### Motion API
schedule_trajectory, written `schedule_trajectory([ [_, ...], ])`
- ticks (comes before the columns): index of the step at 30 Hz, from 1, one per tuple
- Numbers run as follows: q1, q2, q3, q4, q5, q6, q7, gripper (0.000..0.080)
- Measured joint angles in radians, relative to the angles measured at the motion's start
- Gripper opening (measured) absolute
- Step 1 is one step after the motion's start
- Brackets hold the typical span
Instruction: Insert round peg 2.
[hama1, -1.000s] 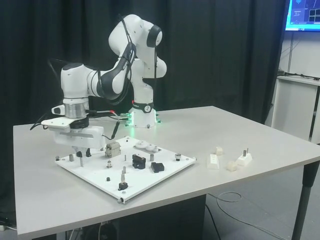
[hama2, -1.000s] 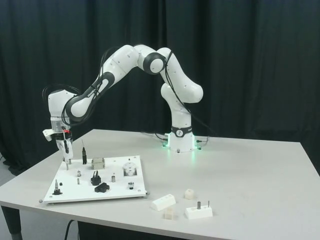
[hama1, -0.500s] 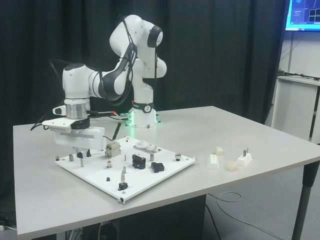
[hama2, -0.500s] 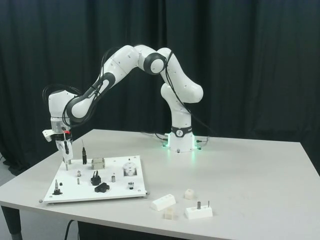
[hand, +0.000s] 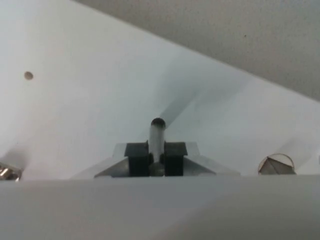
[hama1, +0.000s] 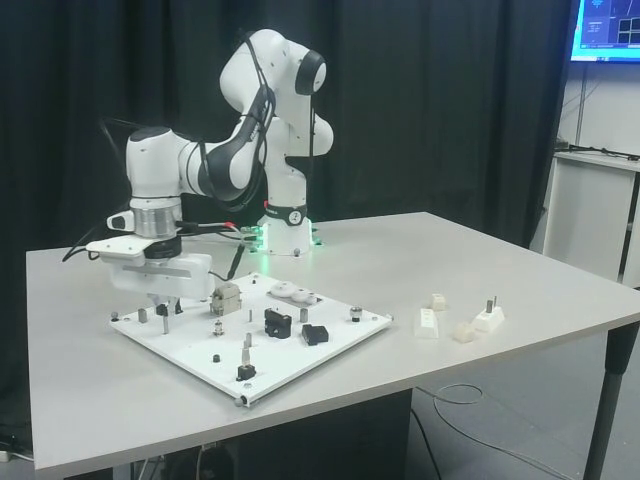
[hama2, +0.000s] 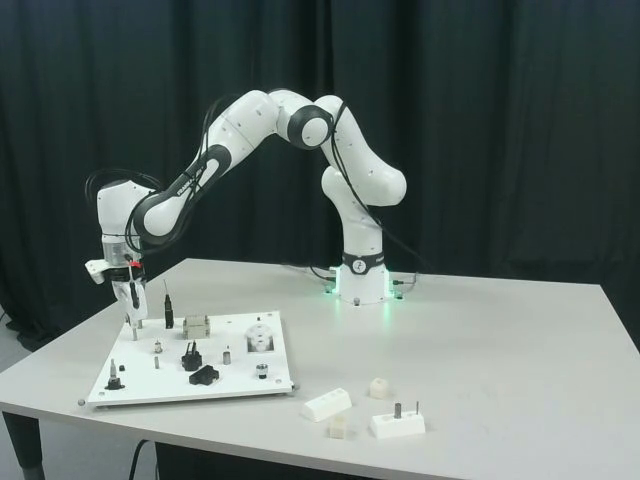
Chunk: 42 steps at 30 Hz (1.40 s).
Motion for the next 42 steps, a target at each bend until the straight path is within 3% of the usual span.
schedule_trajectory([
  [27,0.009,0.002,-0.003,-0.015,-0.003,0.041,-0.017,0.0061],
  [42,0.012,0.024,0.004,-0.022,0.007,0.070,-0.005,0.0061],
])
